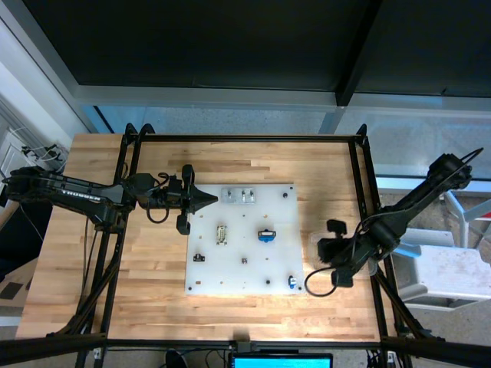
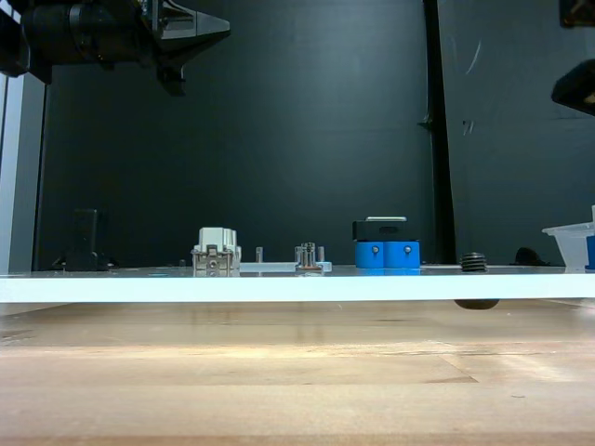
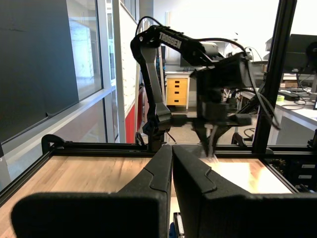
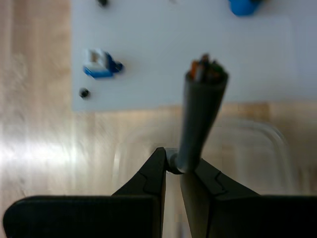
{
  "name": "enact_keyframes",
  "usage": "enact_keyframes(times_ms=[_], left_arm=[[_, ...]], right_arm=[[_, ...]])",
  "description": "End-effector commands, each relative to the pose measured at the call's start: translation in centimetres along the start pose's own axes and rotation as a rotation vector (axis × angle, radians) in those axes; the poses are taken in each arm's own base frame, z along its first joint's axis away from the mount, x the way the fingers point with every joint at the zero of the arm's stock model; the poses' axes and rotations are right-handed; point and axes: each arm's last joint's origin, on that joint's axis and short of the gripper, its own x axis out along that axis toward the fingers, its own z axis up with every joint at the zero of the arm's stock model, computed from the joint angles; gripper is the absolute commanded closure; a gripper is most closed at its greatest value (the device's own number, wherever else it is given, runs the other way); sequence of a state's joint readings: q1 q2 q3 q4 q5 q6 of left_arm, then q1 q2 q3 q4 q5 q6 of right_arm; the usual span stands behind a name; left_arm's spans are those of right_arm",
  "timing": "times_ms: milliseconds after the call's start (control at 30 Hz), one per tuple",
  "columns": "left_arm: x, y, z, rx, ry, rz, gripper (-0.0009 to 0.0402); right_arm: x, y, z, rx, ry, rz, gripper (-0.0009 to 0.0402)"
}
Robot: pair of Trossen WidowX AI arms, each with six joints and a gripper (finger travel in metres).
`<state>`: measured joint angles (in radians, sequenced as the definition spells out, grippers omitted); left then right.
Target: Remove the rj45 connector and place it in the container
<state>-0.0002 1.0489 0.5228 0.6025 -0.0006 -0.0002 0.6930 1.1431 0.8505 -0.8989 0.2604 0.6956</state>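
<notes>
To the right of the white board [image 1: 238, 264], beside its right edge, the right gripper [image 4: 173, 160] is held above the container [image 1: 371, 267]. The container rests on the wooden table [image 1: 153, 291], just beside the board.

Right jaws are noted clenched on the rj45 connector [image 4: 199, 116]. The base of the connector is pinched between the fingertips. A grey cable stub with coloured wire ends projects beyond them, tilted. The clear rim of the container is seen directly beneath the held part. Contact between connector and container is not observed. In the low view the gripper sits well above the tub.

The left gripper [image 3: 172, 157] is recorded over the far-left edge of the board, raised high above it and pointing right. Its jaws are pressed together with nothing between them.

On the board are logged:
- a blue block [image 1: 265, 235] near the centre
- a small blue-and-white part [image 4: 101, 64] at the near-right corner
- a grey housing [image 1: 222, 234] left of centre
- a silver fixture [image 1: 238, 195] along the far edge
</notes>
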Motion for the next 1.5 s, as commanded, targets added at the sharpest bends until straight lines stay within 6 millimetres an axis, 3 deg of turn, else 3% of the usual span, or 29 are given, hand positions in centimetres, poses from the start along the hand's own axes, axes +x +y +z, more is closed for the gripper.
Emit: enact_keyframes(times_ms=[33, 233, 500, 1100, 1500], left_arm=[[0.0, 0.0, 0.0, 0.000, 0.000, 0.000, 0.0393], [0.0, 0.0, 0.0, 0.000, 0.000, 0.000, 0.0393], [0.0, 0.0, 0.0, 0.000, 0.000, 0.000, 0.0393], [0.0, 0.0, 0.0, 0.000, 0.000, 0.000, 0.0393], [0.0, 0.0, 0.0, 0.000, 0.000, 0.000, 0.0393]], right_arm=[[-0.6, -1.1, -1.2, 0.019, 0.029, -0.019, 0.0393], [-1.4, -2.5, -2.5, 0.041, 0.061, -0.029, 0.0393], [-1.3, -2.8, -3.1, 0.059, 0.132, -0.048, 0.0384], [-1.4, -2.9, -3.2, 0.074, 0.153, -0.046, 0.0208], [-1.4, -2.9, -3.2, 0.078, 0.155, -0.042, 0.0153]])
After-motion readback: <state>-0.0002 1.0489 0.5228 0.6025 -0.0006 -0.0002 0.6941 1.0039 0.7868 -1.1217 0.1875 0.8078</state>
